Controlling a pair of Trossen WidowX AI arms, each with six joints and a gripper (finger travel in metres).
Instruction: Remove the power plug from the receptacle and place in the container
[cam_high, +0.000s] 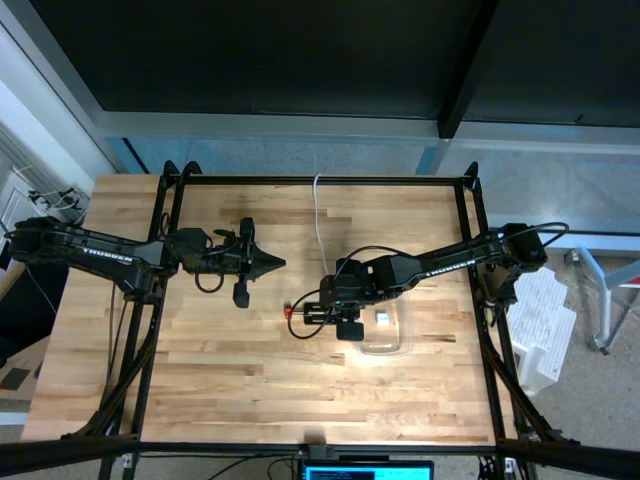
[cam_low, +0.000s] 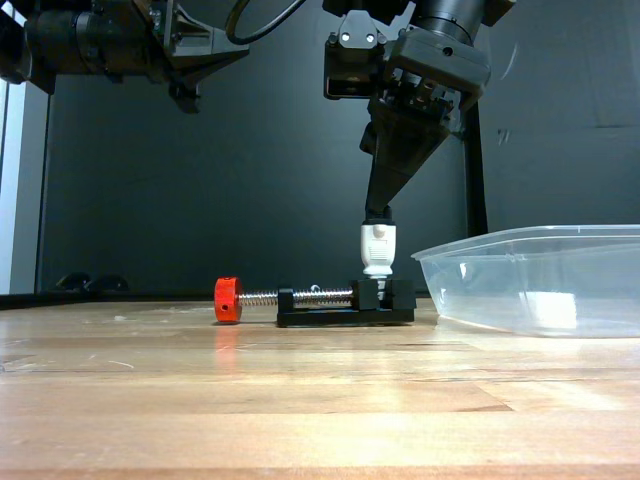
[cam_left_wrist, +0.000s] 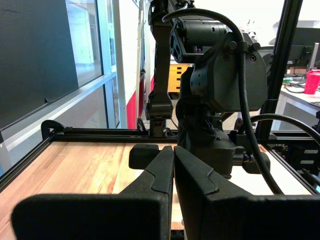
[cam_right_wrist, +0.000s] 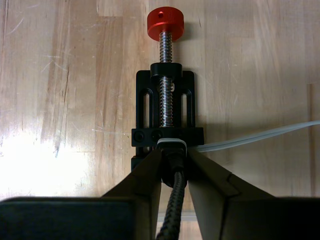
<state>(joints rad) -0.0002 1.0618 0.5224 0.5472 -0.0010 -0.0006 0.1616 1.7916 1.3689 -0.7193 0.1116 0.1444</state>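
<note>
Carrying everything, the wooden surface (cam_high: 200, 380) has the left end effector (cam_high: 279, 264) hanging above its left half, with fingers pressed together and holding nothing. Near the middle of the surface lies the container (cam_low: 520, 262), just beside the black vise (cam_low: 345, 305), on the side toward the right edge. The receptacle (cam_low: 377, 250) stands upright in the vise. The right end effector (cam_low: 378, 208) points straight down and is clamped on the power plug (cam_right_wrist: 172, 167), which sits in the top of the receptacle.
</note>
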